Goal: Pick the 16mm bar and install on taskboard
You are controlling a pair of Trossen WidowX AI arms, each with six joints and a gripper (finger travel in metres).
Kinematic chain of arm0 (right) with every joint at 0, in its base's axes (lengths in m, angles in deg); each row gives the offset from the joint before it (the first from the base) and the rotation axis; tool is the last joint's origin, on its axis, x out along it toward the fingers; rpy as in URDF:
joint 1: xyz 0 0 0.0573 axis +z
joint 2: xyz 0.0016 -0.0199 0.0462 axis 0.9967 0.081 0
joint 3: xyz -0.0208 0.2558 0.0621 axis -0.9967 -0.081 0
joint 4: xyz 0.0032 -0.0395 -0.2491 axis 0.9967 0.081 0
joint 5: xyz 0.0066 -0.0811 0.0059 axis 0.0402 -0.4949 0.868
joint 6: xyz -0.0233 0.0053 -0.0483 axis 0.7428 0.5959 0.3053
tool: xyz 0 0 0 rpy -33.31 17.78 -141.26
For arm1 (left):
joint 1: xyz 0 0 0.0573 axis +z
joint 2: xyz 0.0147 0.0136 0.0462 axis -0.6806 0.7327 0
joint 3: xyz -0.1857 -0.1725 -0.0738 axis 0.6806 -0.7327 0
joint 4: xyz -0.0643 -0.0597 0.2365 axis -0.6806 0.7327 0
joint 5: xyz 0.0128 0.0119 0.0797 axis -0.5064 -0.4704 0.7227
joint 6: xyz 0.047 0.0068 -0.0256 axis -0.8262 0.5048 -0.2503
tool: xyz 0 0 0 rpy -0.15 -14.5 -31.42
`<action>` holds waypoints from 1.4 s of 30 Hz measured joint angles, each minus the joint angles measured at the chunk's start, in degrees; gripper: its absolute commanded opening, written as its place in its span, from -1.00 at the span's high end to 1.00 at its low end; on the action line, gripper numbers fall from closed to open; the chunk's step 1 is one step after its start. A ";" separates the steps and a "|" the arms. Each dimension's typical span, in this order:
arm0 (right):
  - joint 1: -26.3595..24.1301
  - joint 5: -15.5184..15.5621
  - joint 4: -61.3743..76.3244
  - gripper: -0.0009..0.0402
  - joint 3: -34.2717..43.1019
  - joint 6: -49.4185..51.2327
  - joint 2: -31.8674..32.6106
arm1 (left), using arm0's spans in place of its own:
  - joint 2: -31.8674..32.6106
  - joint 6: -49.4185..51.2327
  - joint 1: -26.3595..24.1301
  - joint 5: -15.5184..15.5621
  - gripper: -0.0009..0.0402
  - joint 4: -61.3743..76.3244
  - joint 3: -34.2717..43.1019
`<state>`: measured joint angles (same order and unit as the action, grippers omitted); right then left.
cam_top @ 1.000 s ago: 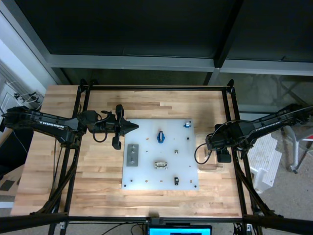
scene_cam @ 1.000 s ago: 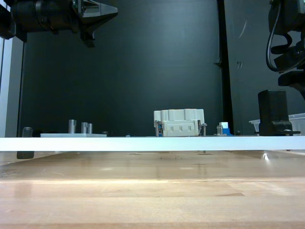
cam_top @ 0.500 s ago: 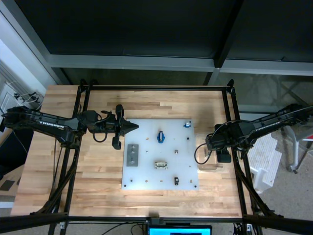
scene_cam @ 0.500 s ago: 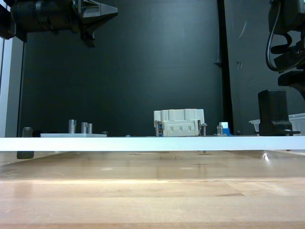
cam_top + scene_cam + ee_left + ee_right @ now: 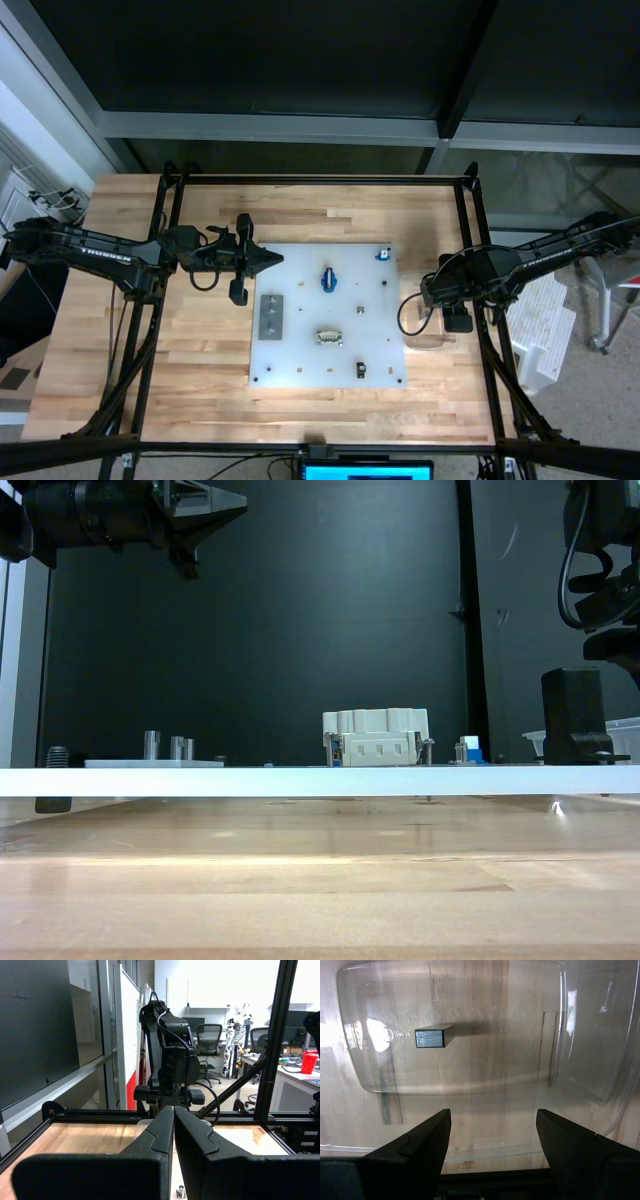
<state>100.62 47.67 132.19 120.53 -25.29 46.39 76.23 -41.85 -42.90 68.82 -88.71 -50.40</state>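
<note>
Small grey metal bar lies loose in clear plastic tray: likely rigid, slick; pinch its flat sides. Right gripper spread wide above it. Left gripper closed, empty, above white taskboard's far-left corner.

wooden table | white task board mid-table | clear tray just right of board

The left gripper is held level and high at nine o'clock, aimed toward three o'clock, fingers pressed together. The right gripper hangs at three o'clock, pointing down, fingers spread.
</note>
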 measured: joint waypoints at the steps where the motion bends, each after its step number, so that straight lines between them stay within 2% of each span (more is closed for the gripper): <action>1: 0.00 0.00 0.00 -0.20 0.00 0.00 0.00 | -0.02 0.02 0.00 0.00 0.96 0.00 -0.02; 31: 0.35 0.13 0.57 -0.20 1.18 0.02 0.00 | 0.00 0.00 0.00 0.00 0.96 0.02 0.00; 36: 0.63 2.84 1.05 -0.20 2.80 0.00 0.00 | -0.02 0.00 0.00 -0.02 0.96 0.00 0.00; 42: 2.16 3.06 1.03 -0.20 3.50 -1.22 0.00 | 0.00 0.00 0.00 -0.02 0.96 0.00 0.00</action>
<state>102.79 50.73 133.21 124.03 -26.51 46.39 76.23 -41.85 -42.90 68.80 -88.71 -50.40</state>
